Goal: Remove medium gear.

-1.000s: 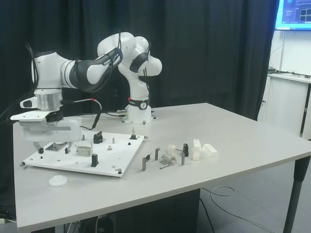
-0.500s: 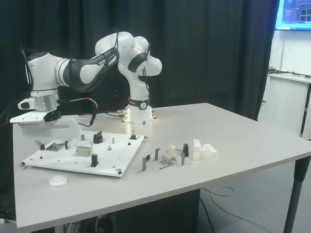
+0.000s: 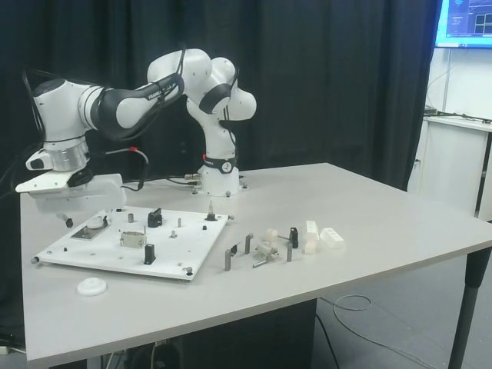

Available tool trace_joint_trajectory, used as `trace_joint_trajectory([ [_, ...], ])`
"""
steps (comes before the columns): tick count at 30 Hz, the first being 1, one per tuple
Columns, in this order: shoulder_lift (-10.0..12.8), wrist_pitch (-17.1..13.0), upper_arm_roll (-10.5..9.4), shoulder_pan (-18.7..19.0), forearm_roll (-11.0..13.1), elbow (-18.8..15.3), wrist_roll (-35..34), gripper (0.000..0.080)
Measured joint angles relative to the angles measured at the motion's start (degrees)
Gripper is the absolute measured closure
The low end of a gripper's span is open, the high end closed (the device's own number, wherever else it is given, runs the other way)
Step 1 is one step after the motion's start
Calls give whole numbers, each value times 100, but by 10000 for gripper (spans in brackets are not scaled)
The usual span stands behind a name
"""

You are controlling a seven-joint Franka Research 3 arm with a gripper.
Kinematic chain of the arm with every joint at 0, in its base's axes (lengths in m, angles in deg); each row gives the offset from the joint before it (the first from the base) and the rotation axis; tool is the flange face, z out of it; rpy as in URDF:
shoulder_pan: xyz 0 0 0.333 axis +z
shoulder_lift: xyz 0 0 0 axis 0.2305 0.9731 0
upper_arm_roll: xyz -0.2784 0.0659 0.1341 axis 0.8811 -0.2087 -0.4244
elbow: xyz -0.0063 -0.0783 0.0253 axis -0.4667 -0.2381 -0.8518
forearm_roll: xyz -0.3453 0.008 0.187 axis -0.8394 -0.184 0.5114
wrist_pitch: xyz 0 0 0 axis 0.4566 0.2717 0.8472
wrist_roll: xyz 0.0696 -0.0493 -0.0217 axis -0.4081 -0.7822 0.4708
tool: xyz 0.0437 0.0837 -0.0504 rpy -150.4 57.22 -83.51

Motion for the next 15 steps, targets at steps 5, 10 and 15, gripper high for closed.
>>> trace_joint_trajectory([
  [5, -14, 130, 77, 11, -31, -113, 56, 3],
  [10, -36, 216, 124, 23, -92, -262, 131, 3],
  [15, -97, 264, 145, 41, -193, -457, 226, 3],
])
